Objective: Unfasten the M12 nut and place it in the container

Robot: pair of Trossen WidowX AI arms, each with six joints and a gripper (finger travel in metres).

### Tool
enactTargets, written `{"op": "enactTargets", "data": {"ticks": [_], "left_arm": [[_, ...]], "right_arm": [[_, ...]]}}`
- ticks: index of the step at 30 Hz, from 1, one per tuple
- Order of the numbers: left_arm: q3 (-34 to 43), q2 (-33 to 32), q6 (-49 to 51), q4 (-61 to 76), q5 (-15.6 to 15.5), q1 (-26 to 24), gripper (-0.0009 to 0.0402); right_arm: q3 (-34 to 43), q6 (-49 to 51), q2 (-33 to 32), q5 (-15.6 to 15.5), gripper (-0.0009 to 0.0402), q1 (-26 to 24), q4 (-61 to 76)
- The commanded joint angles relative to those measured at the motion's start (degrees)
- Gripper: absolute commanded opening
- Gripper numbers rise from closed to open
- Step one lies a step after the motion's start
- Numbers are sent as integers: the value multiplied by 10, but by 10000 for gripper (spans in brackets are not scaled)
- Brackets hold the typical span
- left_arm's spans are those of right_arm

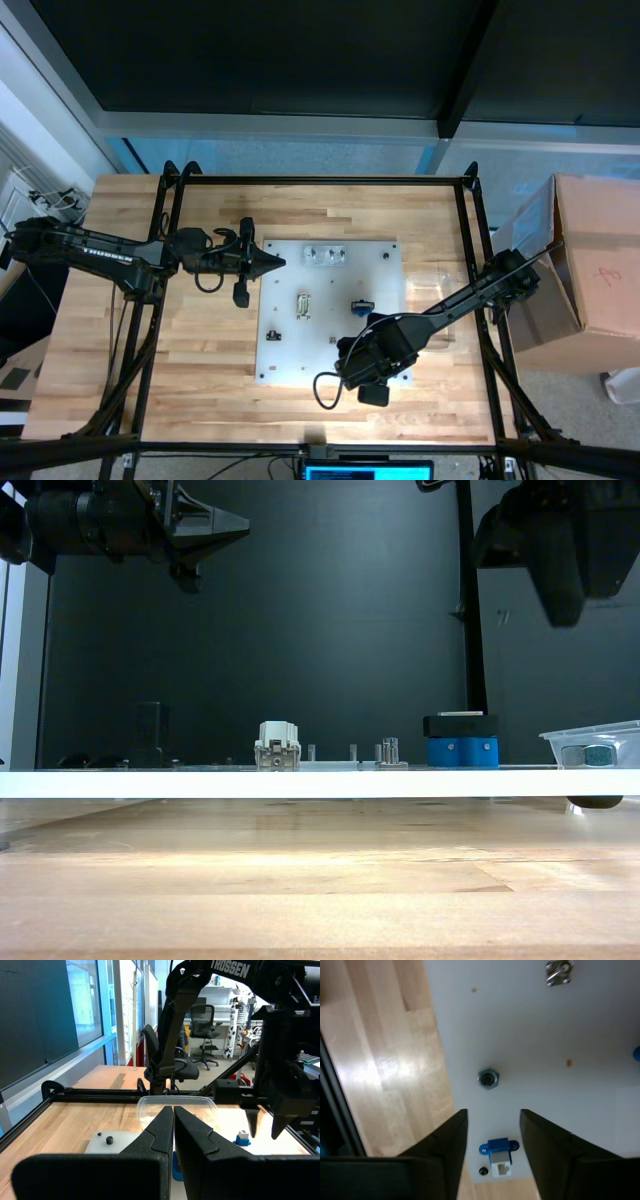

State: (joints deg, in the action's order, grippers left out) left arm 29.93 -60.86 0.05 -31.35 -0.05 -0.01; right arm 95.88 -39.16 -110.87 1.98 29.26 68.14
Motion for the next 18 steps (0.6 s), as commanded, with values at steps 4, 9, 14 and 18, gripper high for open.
{"op": "enactTargets", "data": {"ticks": [4, 9, 14, 18], "left_arm": [[0, 0, 0, 0, 0, 0, 0], [0, 0, 0, 0, 0, 0, 0], [0, 0, 0, 0, 0, 0, 0], [0, 0, 0, 0, 0, 0, 0]], "right_arm": [[-25, 1, -13, 11, 204, 1, -37], [-50, 5, -31, 14, 217, 4, -73], [-64, 6, -40, 14, 221, 5, -96], [-82, 6, -40, 14, 220, 5, -117]]}}
